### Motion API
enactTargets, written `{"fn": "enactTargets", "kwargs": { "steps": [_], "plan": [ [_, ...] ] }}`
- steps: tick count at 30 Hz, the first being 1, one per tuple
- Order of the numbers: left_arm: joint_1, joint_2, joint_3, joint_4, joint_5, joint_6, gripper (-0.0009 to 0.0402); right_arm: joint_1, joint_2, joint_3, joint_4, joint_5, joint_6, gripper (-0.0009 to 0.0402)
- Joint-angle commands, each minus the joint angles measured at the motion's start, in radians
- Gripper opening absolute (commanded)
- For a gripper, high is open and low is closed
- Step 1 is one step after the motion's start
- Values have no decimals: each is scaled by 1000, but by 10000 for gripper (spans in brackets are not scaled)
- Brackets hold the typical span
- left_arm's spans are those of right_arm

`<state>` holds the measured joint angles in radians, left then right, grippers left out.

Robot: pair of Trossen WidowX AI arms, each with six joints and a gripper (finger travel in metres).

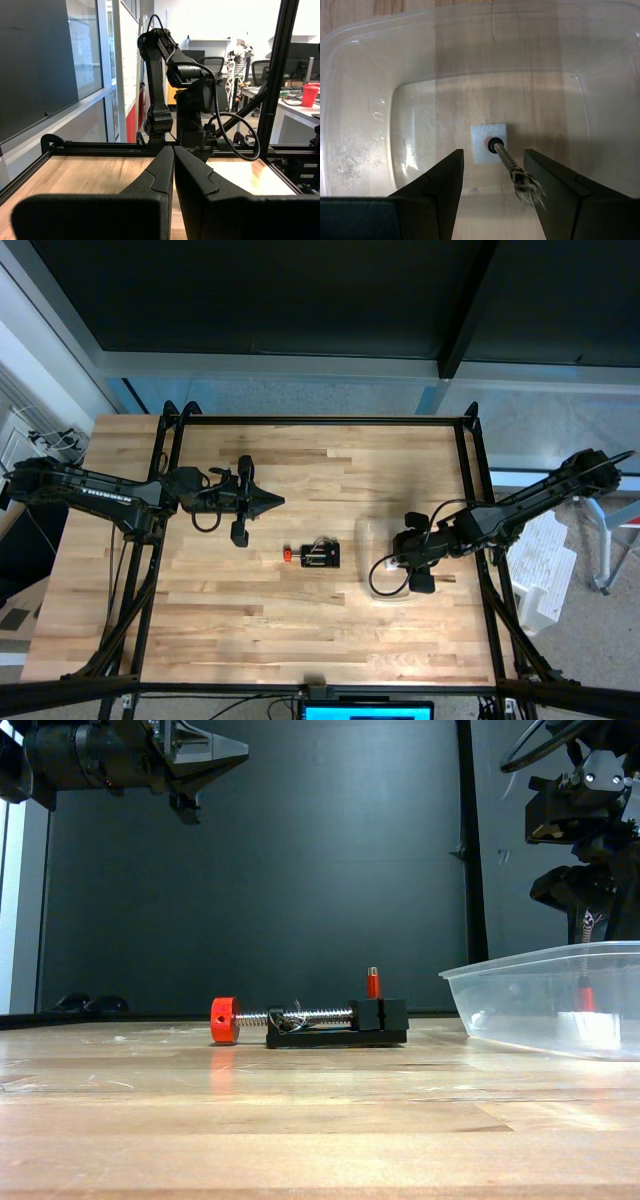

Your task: Pick the RCA connector and install on taskboard

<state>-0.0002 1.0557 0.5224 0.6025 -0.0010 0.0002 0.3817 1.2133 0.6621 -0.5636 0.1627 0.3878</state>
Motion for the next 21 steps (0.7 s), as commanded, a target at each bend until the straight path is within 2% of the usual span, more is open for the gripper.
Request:
{"fn": "enactTargets", "kwargs": {
  "steps": [1,21],
  "plan": [
    [0,0,0,0,0,0,0,0,22,0,20,-7,-3,165],
    [0,0,0,0,0,0,0,0,39,-64,131,6,-3,165]
  ]
}}
